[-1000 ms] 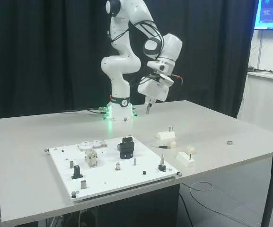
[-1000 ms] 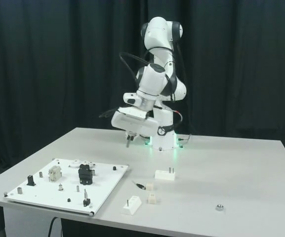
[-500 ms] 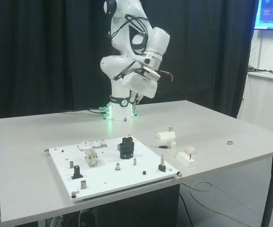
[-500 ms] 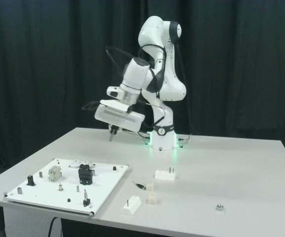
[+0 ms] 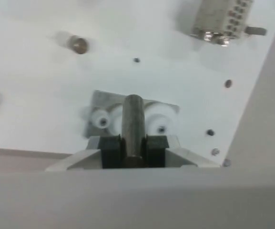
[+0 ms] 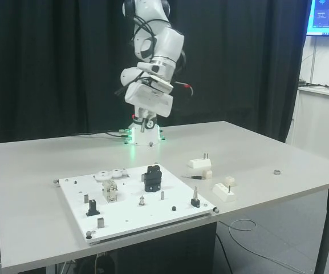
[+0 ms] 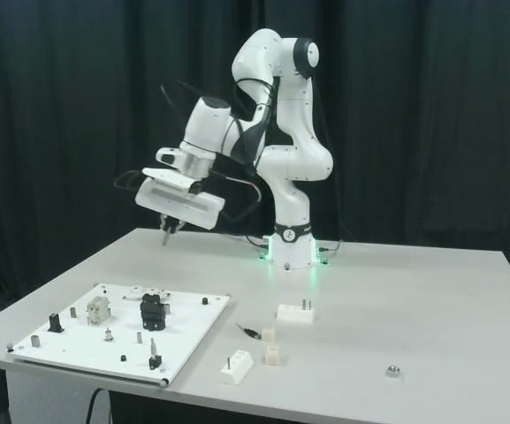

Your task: Insert round peg 3.

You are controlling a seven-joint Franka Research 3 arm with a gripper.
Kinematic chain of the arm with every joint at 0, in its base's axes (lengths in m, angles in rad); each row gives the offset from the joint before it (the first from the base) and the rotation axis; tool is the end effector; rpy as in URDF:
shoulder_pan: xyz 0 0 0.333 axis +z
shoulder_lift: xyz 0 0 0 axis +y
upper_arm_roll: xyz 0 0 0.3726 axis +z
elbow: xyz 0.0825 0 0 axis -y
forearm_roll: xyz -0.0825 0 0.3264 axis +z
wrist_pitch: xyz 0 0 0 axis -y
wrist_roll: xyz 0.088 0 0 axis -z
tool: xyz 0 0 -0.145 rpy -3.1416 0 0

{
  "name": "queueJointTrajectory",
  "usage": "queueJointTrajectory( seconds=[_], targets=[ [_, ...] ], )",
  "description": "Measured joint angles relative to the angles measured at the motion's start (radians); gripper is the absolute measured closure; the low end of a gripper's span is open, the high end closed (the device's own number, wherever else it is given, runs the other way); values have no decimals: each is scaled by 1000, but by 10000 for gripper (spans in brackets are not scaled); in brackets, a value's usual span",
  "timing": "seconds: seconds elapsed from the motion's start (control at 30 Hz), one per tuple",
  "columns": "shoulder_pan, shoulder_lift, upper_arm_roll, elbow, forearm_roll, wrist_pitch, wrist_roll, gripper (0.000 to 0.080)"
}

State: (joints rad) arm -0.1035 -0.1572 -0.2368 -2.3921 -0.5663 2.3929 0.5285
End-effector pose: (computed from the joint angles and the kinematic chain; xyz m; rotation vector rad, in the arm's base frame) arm 0.4120 -0.1686 0.4499 2.6886 -0.6571 0.2677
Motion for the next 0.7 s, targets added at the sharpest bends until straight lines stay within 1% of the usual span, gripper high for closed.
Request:
queueJointTrajectory(
  seconds=[0.17, 0.3, 0.57, 0.7],
  targets=[
    [-1, 27, -52, 27, 0, 39, -36, 696],
    [-1, 59, -93, 57, 0, 72, -62, 696],
    [-1, 141, -163, 128, 10, 125, -104, 696],
    [-1, 186, -194, 167, 29, 142, -130, 696]
  ],
)
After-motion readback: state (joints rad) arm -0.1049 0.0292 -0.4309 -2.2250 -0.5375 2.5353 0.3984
